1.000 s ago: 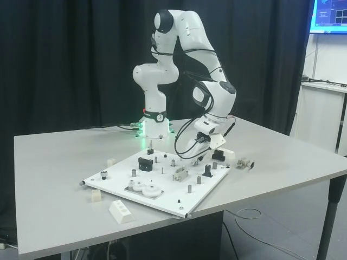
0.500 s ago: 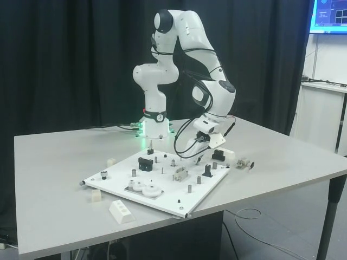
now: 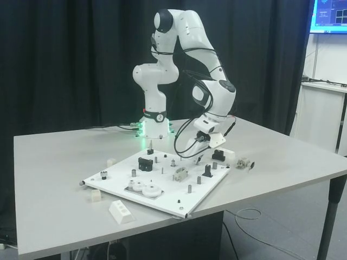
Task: Remove round peg 2.
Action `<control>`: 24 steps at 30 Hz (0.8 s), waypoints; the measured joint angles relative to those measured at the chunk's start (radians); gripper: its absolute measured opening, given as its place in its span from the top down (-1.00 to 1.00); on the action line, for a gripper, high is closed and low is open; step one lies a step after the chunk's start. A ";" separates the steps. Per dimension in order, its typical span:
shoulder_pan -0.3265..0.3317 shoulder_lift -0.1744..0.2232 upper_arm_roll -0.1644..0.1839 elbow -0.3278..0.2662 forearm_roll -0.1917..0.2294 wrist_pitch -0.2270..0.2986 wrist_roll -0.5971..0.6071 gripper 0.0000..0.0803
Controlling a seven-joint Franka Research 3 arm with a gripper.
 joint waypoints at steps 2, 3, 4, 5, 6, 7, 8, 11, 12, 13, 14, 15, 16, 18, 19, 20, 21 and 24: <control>0.001 -0.005 0.000 0.001 0.000 -0.009 0.000 0.82; 0.001 -0.009 0.000 0.002 0.000 -0.015 0.000 0.82; 0.002 -0.012 0.000 0.003 -0.001 -0.021 0.000 0.82; 0.002 -0.016 0.000 0.005 -0.001 -0.029 0.000 0.82; 0.002 -0.021 0.000 0.006 -0.001 -0.037 0.000 0.82; 0.003 -0.026 0.000 0.008 -0.001 -0.046 0.000 0.82; 0.003 -0.031 0.000 0.010 -0.001 -0.055 0.000 0.82; 0.005 -0.046 0.000 0.017 -0.002 -0.085 0.000 0.82; 0.005 -0.051 0.000 0.019 -0.002 -0.094 0.000 0.82; 0.006 -0.056 0.000 0.022 -0.002 -0.104 0.000 0.82; 0.006 -0.061 0.000 0.024 -0.002 -0.112 0.000 0.82; 0.006 -0.065 0.000 0.027 -0.002 -0.119 0.000 0.82; 0.006 -0.069 0.000 0.029 -0.002 -0.124 0.000 0.82; 0.007 -0.076 0.000 0.031 -0.002 -0.133 0.000 0.82; 0.007 -0.080 0.000 0.032 -0.002 -0.136 0.000 0.82; 0.007 -0.083 0.000 0.032 -0.002 -0.138 0.000 0.82; 0.007 -0.085 0.000 0.032 -0.002 -0.139 0.000 0.82; 0.007 -0.091 0.000 0.032 -0.002 -0.143 0.000 0.82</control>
